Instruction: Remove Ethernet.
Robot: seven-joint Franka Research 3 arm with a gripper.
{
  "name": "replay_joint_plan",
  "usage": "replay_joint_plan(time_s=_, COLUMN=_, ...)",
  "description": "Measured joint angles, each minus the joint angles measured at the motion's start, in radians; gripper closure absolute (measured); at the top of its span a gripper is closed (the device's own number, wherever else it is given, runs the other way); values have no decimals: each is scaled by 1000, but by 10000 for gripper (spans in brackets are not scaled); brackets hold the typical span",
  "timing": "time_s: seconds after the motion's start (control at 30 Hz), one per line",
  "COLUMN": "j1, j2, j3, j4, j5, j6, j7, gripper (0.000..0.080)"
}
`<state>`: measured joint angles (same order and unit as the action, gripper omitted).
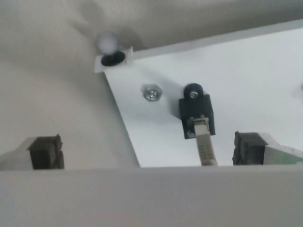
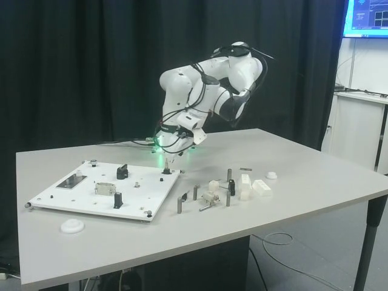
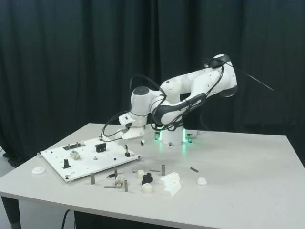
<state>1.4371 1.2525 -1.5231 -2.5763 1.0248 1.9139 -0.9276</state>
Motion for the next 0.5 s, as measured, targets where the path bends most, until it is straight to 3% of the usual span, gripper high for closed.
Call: replay_joint_plan(time_s=0.5, j1=-74, j2=20, j3=3, j4=-15, j5=88, j6=19, j7=-151, gripper=3)
